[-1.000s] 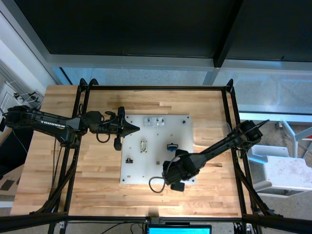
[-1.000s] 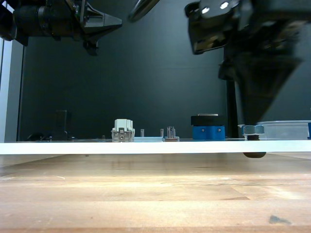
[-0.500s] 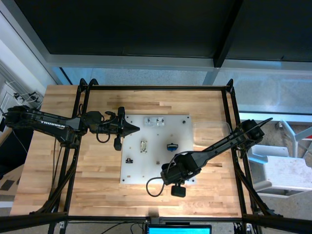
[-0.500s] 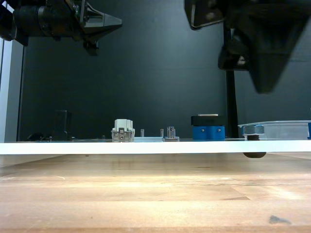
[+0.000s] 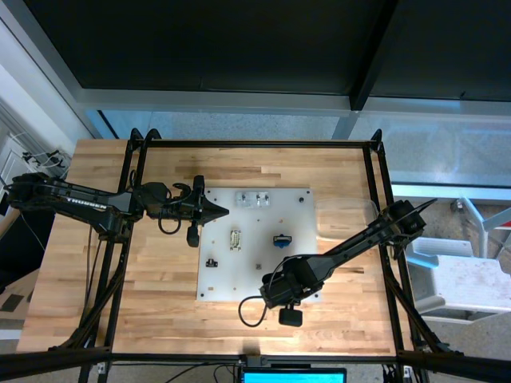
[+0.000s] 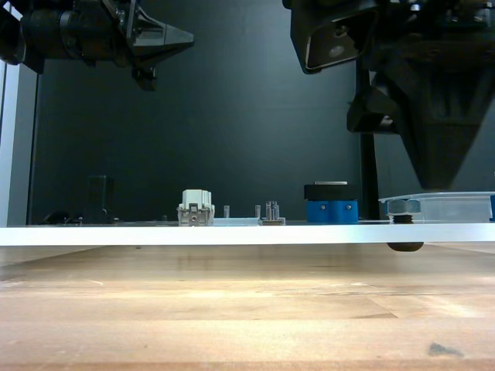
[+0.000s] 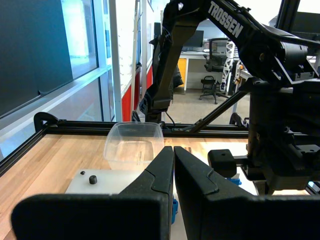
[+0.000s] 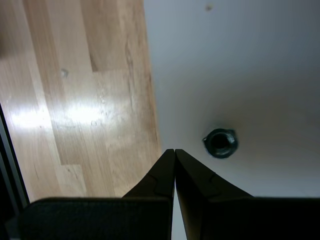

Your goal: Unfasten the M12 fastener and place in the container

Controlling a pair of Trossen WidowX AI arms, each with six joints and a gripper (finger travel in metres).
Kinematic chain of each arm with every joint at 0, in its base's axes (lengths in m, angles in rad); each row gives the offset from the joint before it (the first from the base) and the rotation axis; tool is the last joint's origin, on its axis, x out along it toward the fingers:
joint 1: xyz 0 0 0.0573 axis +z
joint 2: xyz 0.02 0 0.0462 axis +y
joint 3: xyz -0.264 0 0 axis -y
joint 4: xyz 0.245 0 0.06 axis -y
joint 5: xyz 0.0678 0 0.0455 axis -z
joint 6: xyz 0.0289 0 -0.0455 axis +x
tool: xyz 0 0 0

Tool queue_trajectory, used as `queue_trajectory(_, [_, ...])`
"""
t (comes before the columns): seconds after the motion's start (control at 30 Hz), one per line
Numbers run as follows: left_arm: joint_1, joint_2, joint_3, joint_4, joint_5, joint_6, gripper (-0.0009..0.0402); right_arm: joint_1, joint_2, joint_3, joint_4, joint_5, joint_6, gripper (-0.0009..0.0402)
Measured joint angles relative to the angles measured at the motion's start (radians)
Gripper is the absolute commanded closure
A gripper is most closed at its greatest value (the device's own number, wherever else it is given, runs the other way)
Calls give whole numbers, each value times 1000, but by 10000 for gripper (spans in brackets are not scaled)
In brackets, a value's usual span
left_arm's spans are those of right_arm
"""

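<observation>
A: Two hands, so how does each one sit?

B: The left hand [image 6: 188, 35] hangs high over the left edge of the white board [image 6: 155, 234]. It points right, its fingers pressed together on nothing.

A: And the right hand?

B: The right hand [image 6: 439, 182] points straight down over the board's near right part, fingers closed tip to tip and empty.

A: The M12 nut?

B: The M12 nut [image 6: 402, 205] sits on its stud [image 6: 402, 219], ribs showing beneath, just beside and below that tip, untouched. The clear container [image 6: 456, 207] stands on the counter [image 6: 232, 309], right of the board.
</observation>
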Motion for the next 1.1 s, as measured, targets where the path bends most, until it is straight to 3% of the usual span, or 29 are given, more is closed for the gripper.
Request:
queue_trajectory(0.3, [0,0,0,-3,0,0,393,-3,7,-8,3,9,-17,393])
queue_trajectory(0.43, [0,0,0,-4,0,0,393,-5,7,-12,-5,40,-17,393])
queue_trajectory(0.83, [0,0,0,-3,0,0,393,-6,7,-16,-11,59,-16,393])
queue_trajectory(0.9, [0,0,0,-3,0,0,393,-5,6,-16,-54,106,12,393])
queue_trajectory(1.0, [0,0,0,-3,0,0,393,-7,-2,-16,-137,252,90,393])
queue_trajectory(1.07, [0,0,0,-3,0,0,393,-9,-16,-16,-156,288,105,393])
queue_trajectory(1.1, [0,0,0,-3,0,0,393,-8,-23,-16,-158,285,107,393])
